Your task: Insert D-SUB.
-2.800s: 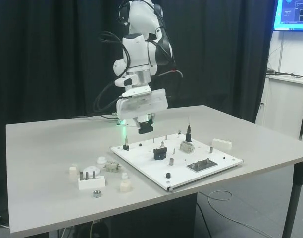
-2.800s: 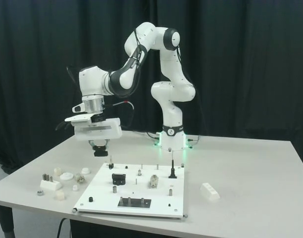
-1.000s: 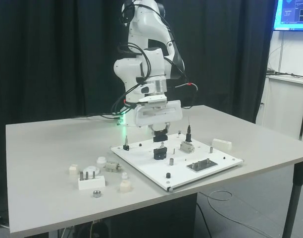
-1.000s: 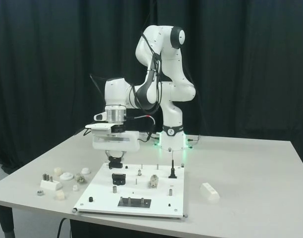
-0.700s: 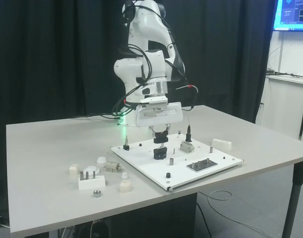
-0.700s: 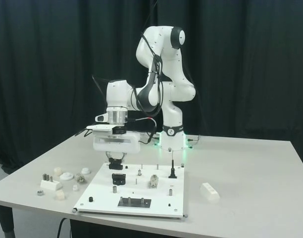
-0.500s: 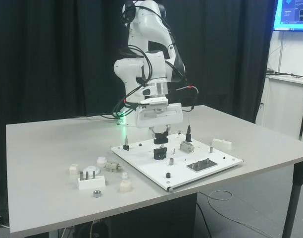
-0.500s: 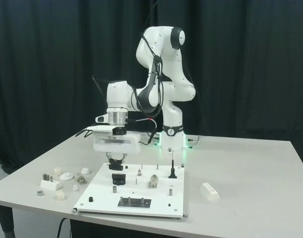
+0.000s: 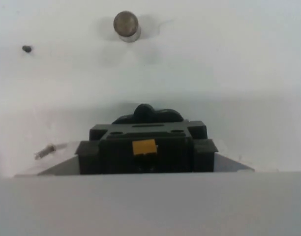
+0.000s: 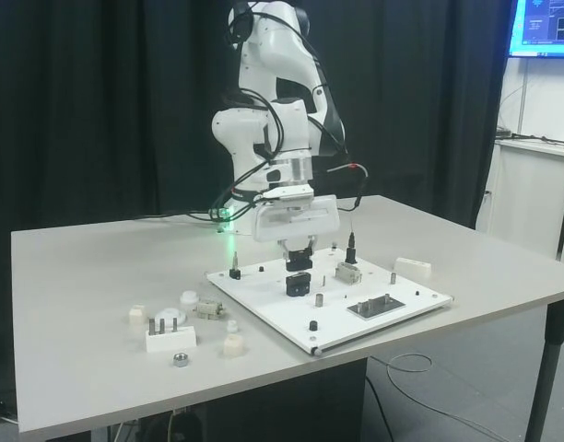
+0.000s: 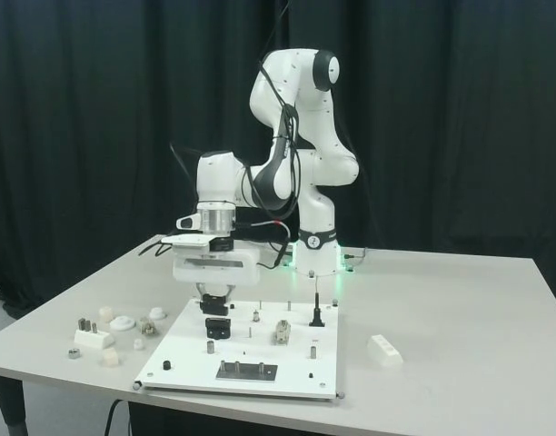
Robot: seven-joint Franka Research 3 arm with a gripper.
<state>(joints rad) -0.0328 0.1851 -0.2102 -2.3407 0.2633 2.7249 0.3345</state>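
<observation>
My gripper [image 10: 299, 261] [image 11: 215, 309] hangs low over the white board [image 10: 402, 293] [image 11: 287, 365], shut on a black connector [image 9: 145, 147]. In the wrist view the connector fills the lower middle, and a grey finger [image 9: 62, 167] shows at its side. Just beneath it on the board stands a black socket block [image 10: 297, 286] [image 11: 217, 329]. The gap between the two is small, and I cannot tell whether they touch.
The board also carries a grey connector [image 10: 346, 272], a black upright post [image 10: 351, 242], a plate with pegs [image 10: 372, 306] and a grey peg [image 9: 126, 22]. Loose white parts [image 10: 167, 333] and a grey connector [image 10: 205, 308] lie left of the board. A white block [image 10: 413, 267] lies to its right.
The arm swung from the board's left corner to above the black socket block. Over the last second it has sunk lower towards the block.
</observation>
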